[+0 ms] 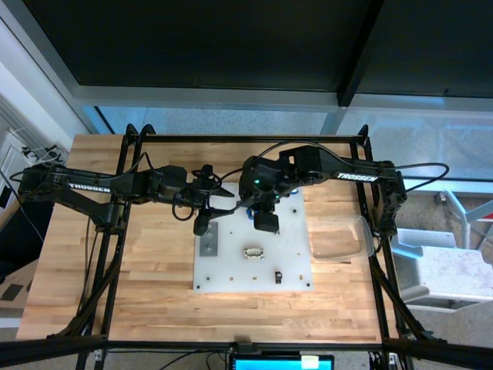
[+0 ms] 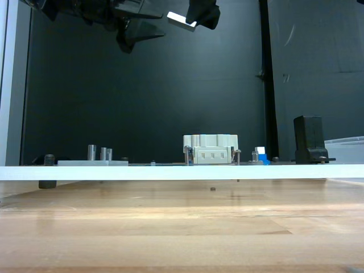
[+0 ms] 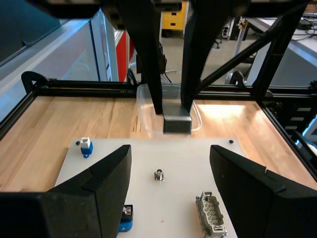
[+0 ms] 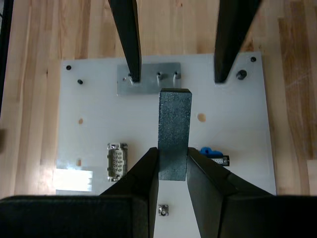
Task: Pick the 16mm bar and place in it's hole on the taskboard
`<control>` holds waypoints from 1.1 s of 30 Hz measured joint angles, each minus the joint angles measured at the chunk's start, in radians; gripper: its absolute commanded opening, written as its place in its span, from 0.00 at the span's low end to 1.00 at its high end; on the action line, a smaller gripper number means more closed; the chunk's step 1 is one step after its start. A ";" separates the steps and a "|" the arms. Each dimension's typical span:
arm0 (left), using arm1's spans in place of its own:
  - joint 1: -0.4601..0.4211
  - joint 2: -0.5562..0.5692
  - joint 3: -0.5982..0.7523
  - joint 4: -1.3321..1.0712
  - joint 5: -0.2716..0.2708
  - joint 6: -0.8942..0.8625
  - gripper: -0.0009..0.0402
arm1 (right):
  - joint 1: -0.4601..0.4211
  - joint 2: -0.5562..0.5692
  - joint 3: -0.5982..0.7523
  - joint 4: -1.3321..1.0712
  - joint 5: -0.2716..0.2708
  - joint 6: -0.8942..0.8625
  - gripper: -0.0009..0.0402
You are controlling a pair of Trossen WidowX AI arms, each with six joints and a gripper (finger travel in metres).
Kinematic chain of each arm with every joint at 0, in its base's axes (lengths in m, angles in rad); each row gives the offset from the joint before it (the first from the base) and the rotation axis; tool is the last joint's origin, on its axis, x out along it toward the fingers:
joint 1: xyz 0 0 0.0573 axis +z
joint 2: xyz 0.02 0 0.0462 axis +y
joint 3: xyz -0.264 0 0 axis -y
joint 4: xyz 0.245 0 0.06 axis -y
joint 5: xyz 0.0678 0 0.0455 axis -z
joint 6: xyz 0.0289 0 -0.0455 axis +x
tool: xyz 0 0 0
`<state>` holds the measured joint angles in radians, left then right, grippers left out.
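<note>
The 16mm bar (image 4: 174, 129), a grey square-section bar, is held high above the white taskboard (image 4: 237, 134), clear of any seat. My right gripper (image 4: 172, 154) is shut on one end of it. From table height the bar (image 2: 182, 21) hangs tilted far above the board, in the right gripper (image 2: 200, 12). My left gripper (image 3: 169, 151) is open, level with the bar (image 3: 177, 124) and facing its free end without touching it. From above, both grippers meet over the board's far half, the left (image 1: 216, 210) beside the right (image 1: 264, 220).
On the board sit a grey plate with short pegs (image 1: 209, 240), a white connector (image 1: 253, 252), a black block (image 2: 309, 139) and blue parts (image 3: 85, 147). A transparent plastic bin (image 1: 337, 239) lies on the table right of the board. A black frame surrounds the table.
</note>
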<state>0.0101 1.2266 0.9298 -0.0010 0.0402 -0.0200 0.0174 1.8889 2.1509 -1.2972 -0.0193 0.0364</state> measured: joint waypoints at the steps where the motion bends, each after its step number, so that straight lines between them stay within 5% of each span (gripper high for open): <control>1: 0.000 0.002 0.003 0.001 0.000 0.000 0.56 | 0.000 0.006 0.000 0.002 0.000 0.000 0.04; 33: 0.001 0.006 0.008 -0.042 -0.026 0.003 0.47 | -0.022 0.048 0.000 0.091 -0.010 0.007 0.04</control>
<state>0.0109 1.2327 0.9382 -0.0429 0.0139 -0.0170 -0.0048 1.9369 2.1509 -1.2060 -0.0292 0.0437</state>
